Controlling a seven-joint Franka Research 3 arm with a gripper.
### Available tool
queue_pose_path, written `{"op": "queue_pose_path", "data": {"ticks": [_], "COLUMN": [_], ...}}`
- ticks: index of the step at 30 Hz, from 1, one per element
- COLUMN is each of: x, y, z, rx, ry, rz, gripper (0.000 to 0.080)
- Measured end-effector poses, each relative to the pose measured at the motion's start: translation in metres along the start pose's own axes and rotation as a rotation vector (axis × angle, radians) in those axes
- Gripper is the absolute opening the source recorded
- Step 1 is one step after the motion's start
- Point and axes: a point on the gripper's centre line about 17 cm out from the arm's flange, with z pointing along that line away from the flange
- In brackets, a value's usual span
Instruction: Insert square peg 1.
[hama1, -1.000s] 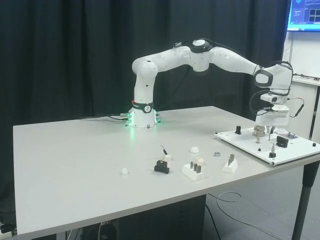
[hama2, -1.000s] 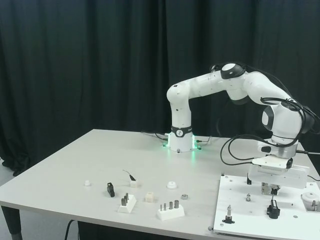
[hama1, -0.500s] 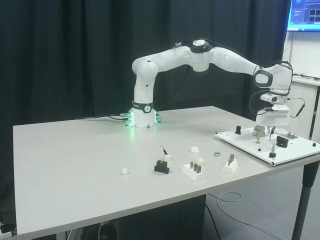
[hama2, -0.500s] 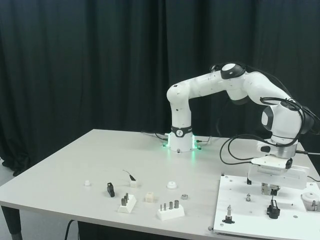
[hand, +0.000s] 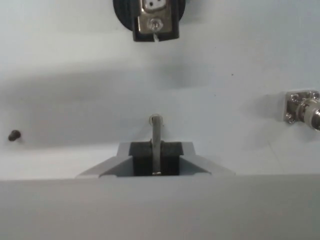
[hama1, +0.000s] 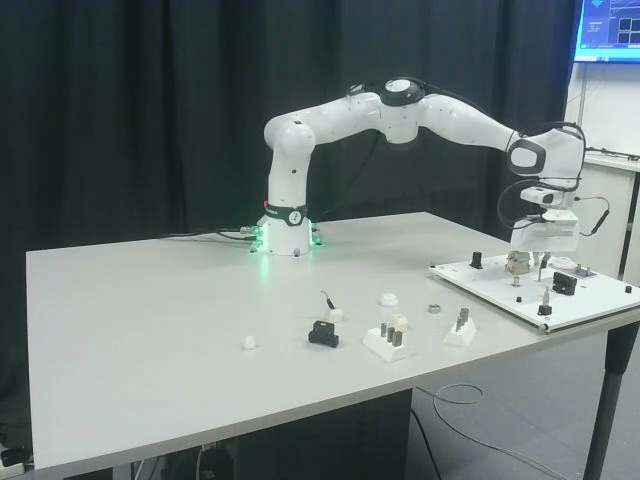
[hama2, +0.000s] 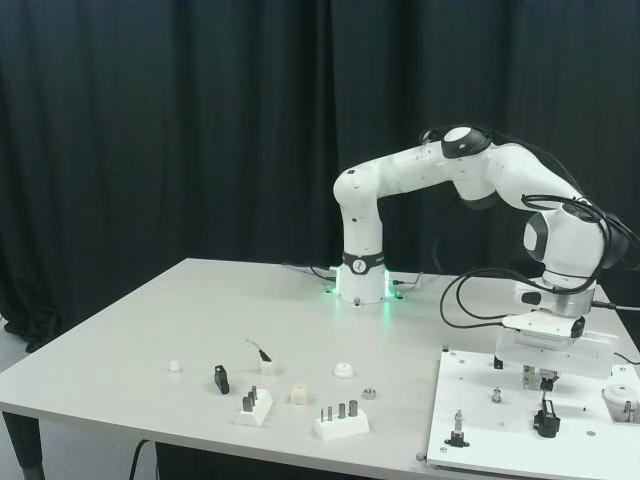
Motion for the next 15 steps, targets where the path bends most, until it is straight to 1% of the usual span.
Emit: {"op": "queue_pose_path", "data": {"ticks": [7, 15], "x": [0.0012, 0.0079], "y": [0.0002, 0.0023], "z": [-0.0003, -0.0001], "rx": [0.000, -0.001], "ry": [0.003, 0.021], "rz": [0.014, 0.032], "gripper": [0.0029, 0.0029]}}
